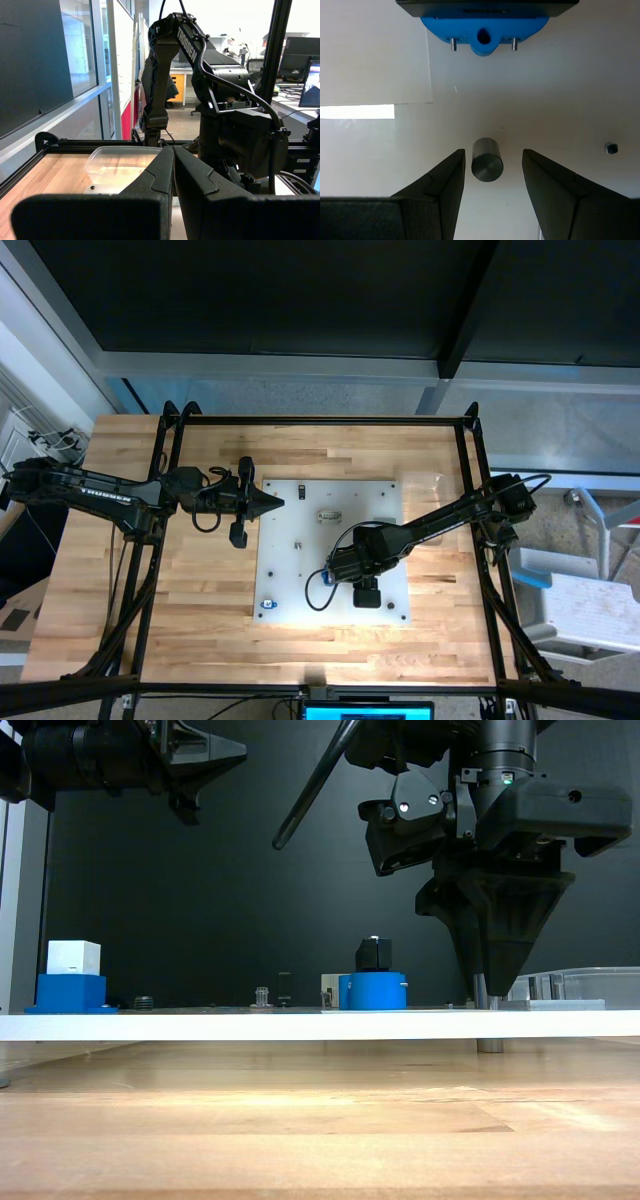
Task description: Pick the 16mm cylinder and place it in the container
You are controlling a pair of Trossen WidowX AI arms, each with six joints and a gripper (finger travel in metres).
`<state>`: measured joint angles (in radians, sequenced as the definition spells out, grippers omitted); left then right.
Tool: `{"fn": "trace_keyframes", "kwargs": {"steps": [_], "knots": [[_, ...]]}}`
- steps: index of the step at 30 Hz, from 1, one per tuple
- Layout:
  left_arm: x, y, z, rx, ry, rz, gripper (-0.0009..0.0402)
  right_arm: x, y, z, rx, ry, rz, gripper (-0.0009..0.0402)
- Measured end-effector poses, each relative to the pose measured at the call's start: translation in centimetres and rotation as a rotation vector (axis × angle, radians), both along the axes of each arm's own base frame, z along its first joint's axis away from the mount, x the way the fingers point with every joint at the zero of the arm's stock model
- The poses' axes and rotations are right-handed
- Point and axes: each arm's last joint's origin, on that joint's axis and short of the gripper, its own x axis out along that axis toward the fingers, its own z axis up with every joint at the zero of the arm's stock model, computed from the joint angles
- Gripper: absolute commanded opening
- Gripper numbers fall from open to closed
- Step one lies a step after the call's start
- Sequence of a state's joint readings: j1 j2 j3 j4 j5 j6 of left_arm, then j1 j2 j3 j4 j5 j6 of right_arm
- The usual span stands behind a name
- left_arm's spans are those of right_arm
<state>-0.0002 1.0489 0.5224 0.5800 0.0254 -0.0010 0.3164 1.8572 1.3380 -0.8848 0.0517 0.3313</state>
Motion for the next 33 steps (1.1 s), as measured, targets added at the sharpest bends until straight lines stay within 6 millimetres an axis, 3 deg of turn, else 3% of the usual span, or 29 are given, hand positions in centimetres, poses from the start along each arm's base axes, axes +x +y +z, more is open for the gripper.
{"fn": "trace_keyframes", "kwargs": {"steps": [7,25,33], "knots": [[0.00,0.00,0.01,0.000,0.000,0.000,0.0000,-0.03,-0.04,-0.51,0.003,-0.011,0.002,0.0151],[0.00,0.00,0.01,0.000,0.000,0.000,0.0000,-0.12,-0.09,-0.49,0.006,-0.003,0.007,0.0023],[0.00,0.00,0.02,0.000,-0.001,0.000,0.0000,-0.30,-0.16,-0.11,0.004,-0.006,0.007,0.0013]]}}
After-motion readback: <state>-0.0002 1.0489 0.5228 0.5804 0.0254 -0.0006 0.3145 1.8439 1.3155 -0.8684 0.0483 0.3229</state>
